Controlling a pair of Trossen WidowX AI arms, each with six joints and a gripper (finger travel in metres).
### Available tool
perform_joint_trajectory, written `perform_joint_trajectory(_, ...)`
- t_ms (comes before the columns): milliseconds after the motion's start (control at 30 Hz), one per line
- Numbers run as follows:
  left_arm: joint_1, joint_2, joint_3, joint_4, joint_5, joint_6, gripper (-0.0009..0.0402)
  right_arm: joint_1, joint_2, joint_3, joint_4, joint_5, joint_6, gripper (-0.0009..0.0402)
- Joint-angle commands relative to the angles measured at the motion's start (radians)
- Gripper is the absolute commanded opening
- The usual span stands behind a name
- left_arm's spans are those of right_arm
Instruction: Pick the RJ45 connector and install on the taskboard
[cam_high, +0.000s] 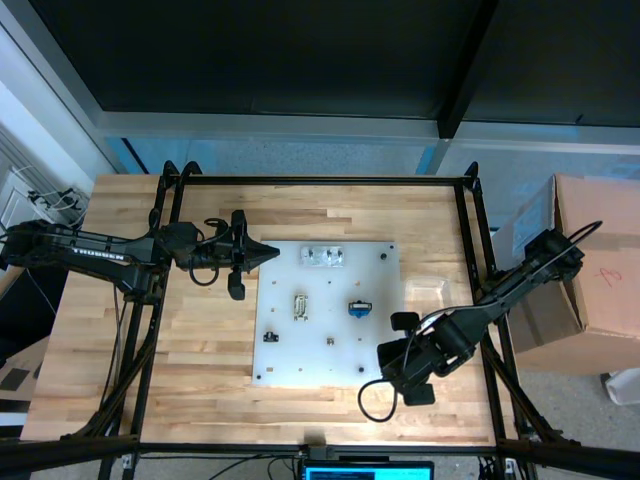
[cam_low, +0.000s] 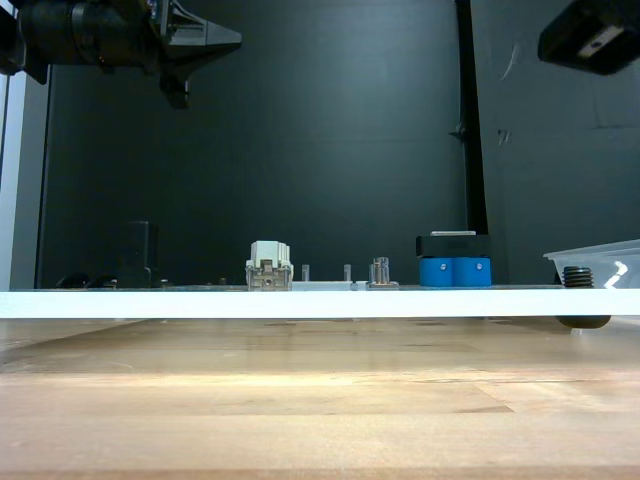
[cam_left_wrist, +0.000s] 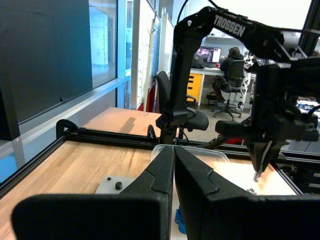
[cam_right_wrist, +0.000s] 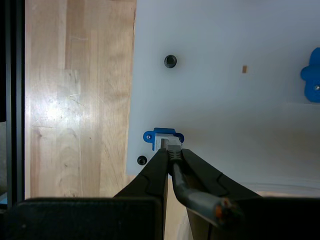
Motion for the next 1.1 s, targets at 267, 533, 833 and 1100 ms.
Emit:
perform_joint_trajectory(267,0.0,0.0,0.0,0.001,0.0,0.0,0.0,0.032,-0.002,-0.029,0.005,0.029,0.016,0.0)
perform_joint_trajectory(533,0.0,0.0,0.0,0.001,0.0,0.0,0.0,0.036,0.003,-0.035,0.02,0.028,0.02,0.0)
perform_joint_trajectory(833,0.0,0.0,0.0,0.001,0.0,0.0,0.0,0.038,0.023,-0.058,0.052,0.027,0.016,0.0)
perform_joint_trajectory(1100,0.0,0.0,0.0,0.001,0.0,0.0,0.0,0.04,0.023,-0.083,0.071,0.026,0.02,0.0)
